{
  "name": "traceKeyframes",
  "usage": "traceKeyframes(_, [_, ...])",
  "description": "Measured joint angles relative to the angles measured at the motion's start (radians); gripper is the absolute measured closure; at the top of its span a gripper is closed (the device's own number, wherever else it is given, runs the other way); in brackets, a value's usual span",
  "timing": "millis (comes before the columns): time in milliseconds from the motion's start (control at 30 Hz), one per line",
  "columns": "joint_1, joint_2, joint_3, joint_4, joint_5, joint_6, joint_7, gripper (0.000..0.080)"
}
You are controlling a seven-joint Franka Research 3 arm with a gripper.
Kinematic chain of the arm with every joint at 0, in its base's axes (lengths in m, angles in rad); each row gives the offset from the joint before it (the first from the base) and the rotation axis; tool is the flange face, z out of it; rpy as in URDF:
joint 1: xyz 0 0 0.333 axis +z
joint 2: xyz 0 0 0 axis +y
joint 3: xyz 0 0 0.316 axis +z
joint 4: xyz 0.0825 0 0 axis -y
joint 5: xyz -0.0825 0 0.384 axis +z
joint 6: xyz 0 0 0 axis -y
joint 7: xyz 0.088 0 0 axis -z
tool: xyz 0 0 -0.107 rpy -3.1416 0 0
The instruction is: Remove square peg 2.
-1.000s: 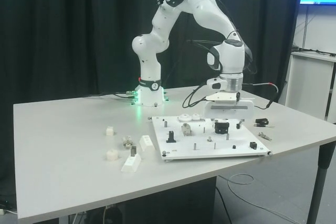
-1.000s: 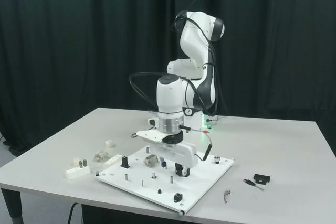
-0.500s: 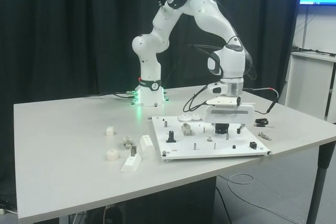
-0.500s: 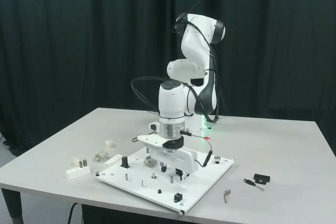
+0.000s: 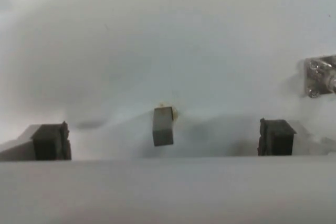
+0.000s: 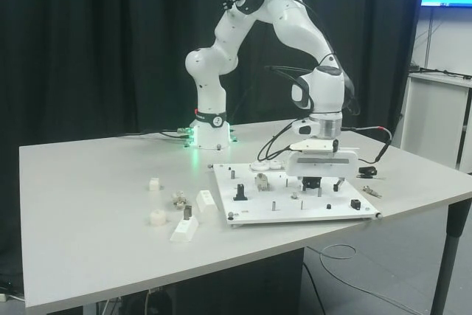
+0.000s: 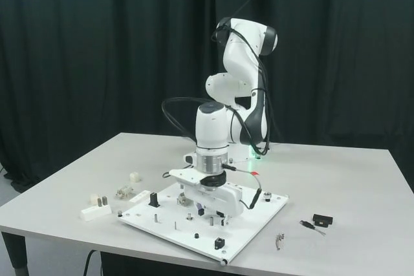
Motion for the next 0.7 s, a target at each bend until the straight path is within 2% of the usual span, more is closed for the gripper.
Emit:
traceKeyframes(433, [-0.014, 0.007, 0.017, 0.001, 0.0, 0.03, 0.0, 0.003])
traceKeyframes(500, [-0.015, 0.007, 0.018, 0.001, 0.0, 0.031, 0.0, 0.038])
traceKeyframes(700, [-0.024, 0.008, 0.023, 0.001, 0.0, 0.032, 0.0, 0.038])
